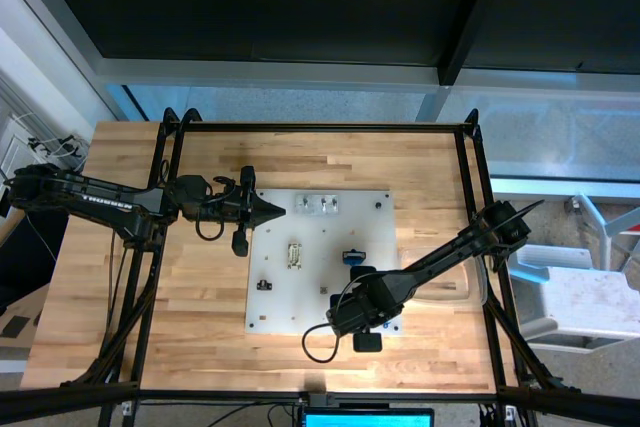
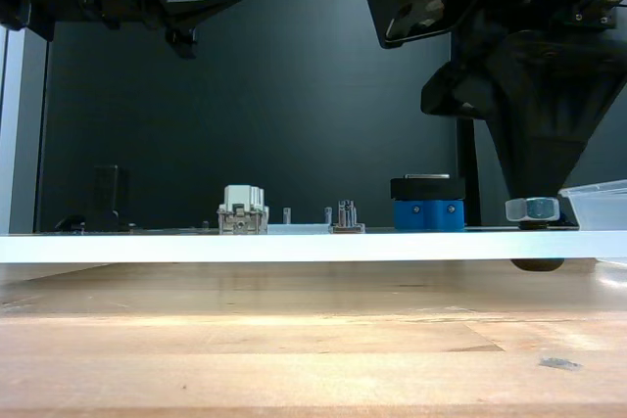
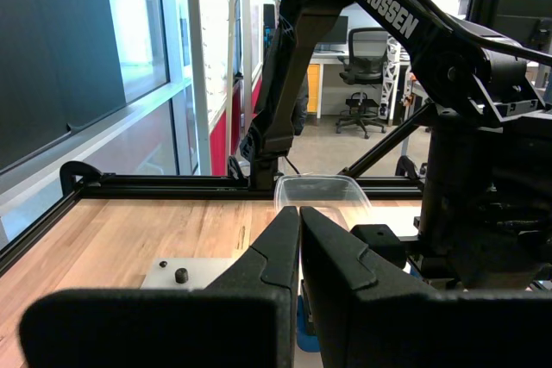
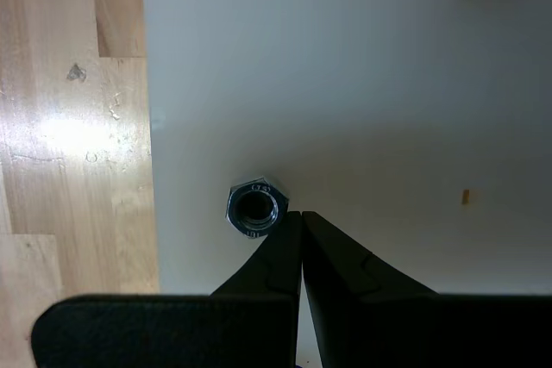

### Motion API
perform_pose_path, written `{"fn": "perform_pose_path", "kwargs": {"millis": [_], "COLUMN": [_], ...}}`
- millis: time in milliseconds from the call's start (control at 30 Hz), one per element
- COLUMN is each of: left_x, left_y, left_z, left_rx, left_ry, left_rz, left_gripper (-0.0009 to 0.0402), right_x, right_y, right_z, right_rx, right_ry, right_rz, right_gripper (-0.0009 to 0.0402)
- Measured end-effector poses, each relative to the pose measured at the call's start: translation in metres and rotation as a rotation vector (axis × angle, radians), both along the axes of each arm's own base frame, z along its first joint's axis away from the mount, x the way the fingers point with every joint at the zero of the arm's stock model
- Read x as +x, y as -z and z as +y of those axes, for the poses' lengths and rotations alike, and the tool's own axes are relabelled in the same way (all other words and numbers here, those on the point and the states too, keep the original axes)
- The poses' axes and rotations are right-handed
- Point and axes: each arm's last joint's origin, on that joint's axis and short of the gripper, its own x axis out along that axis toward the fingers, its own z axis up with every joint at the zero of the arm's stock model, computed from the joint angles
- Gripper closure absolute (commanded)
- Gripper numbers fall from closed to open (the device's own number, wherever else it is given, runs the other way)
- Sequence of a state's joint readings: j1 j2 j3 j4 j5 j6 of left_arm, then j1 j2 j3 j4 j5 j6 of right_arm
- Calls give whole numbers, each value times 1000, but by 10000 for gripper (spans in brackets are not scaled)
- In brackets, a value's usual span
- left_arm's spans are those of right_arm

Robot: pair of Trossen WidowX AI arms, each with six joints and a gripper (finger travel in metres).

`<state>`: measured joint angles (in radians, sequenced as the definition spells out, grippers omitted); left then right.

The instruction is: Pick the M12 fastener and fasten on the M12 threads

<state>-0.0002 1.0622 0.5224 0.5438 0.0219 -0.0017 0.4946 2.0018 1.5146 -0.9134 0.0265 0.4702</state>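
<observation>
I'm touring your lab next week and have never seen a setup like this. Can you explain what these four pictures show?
Two robot arms stand at the edges of a wooden table. One picture looks down from above, one looks level along the table, and two come from cameras on the arms. The left claw hangs shut above the white board, holding nothing. The right claw is also shut and empty, its tips right beside a small silver nut near the board's near right edge. Whether that nut sits on its stud, I cannot tell. A blue block and a clear tray are nearby.
</observation>
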Motion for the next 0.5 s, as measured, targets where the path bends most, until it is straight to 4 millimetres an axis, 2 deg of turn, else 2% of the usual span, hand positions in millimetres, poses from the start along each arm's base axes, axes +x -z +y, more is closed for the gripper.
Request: {"fn": "perform_pose_path", "kwargs": {"millis": [167, 500], "left_x": [0, 0], "left_y": [0, 0], "left_z": [0, 0], "left_rx": [0, 0], "left_ry": [0, 0], "left_rz": [0, 0], "left_gripper": [393, 393], "right_x": [-4, -6], "right_y": [-2, -9], "right_z": [7, 3], "right_rx": [243, 160], "right_ry": [-102, -63], "right_rz": [120, 73], "right_gripper": [393, 393]}}
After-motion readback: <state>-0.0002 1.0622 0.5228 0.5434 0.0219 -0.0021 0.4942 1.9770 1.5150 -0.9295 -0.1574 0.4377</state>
